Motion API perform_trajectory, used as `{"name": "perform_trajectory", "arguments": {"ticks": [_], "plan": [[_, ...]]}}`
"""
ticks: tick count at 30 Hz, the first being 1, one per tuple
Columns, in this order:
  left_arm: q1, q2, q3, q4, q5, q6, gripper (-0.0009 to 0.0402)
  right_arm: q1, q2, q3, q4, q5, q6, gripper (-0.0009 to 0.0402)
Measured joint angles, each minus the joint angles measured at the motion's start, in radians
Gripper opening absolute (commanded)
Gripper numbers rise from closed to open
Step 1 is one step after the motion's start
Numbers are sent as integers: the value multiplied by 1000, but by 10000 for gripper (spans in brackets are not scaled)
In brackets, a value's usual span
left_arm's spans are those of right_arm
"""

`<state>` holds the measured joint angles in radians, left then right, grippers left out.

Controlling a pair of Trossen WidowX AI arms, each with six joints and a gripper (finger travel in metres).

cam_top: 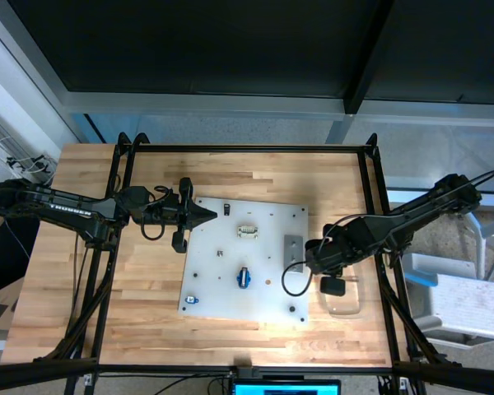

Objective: Pick the 16mm cylinder and place it in the container

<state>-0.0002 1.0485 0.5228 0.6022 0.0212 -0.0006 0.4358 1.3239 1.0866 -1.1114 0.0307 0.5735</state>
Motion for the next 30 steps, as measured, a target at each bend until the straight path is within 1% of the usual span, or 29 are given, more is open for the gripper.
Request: {"name": "perform_trajectory", "arguments": {"ticks": [8, 9, 10, 13, 18, 20, 21, 26, 27, 30], "plan": [[0, 0, 0, 0, 0, 0, 0, 63, -54, -67, 16, -2, 50, 25], [0, 0, 0, 0, 0, 0, 0, 71, -58, -75, 26, -6, 53, 25], [0, 0, 0, 0, 0, 0, 0, 81, -63, -83, 33, -13, 58, 25], [0, 0, 0, 0, 0, 0, 0, 104, -76, -115, 52, -48, 79, 25], [0, 0, 0, 0, 0, 0, 0, 138, -98, -162, 90, -60, 119, 25], [0, 0, 0, 0, 0, 0, 0, 148, -110, -189, 131, -83, 138, 25], [0, 0, 0, 0, 0, 0, 0, 151, -114, -202, 149, -100, 146, 25], [0, 0, 0, 0, 0, 0, 0, 161, -132, -279, 224, -151, 179, 25], [0, 0, 0, 0, 0, 0, 0, 161, -133, -292, 238, -160, 184, 25], [0, 0, 0, 0, 0, 0, 0, 163, -134, -326, 286, -171, 193, 25]]}}
